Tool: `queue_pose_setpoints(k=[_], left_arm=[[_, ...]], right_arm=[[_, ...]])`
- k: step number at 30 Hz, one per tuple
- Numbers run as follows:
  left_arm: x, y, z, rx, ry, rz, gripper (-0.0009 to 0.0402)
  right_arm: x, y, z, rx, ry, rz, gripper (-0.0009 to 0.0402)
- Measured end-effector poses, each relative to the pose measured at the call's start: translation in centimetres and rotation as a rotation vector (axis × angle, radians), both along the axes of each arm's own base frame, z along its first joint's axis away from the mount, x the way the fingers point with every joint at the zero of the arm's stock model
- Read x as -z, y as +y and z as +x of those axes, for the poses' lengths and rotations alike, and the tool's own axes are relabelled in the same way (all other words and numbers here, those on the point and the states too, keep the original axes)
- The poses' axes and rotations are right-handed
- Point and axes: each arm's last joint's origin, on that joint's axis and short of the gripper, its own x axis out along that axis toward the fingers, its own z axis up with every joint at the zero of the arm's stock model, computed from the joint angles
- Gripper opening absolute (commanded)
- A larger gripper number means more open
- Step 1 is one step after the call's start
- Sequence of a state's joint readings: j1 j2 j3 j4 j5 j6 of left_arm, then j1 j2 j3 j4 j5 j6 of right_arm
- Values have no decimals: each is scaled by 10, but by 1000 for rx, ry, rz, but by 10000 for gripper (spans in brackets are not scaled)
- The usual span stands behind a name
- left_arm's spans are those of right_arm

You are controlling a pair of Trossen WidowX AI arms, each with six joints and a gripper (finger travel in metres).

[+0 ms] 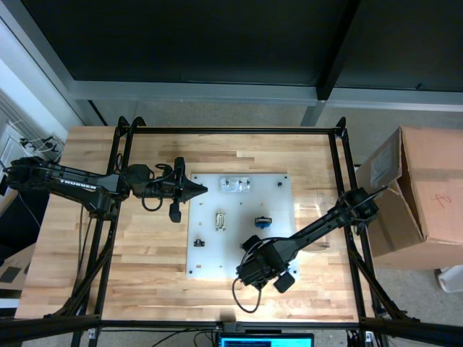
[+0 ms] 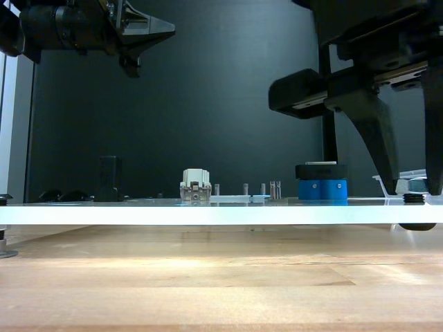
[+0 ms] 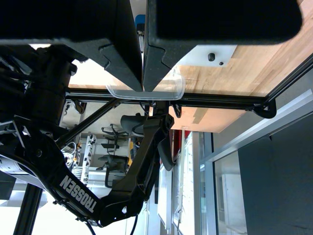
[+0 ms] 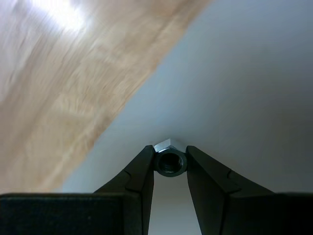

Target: Pick the M12 nut and place it on its threads and fasten

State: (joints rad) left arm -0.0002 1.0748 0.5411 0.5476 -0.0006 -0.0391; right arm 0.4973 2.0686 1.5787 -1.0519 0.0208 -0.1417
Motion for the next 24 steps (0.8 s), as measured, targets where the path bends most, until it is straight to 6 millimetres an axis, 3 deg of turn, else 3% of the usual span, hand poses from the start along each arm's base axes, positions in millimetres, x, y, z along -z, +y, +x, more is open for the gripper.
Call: queue_pose_setpoints(k=[24], left_arm=[[0,0,0,0,0,0,0]], right_arm=[[1,-6,4,1262,-4,51,12]])
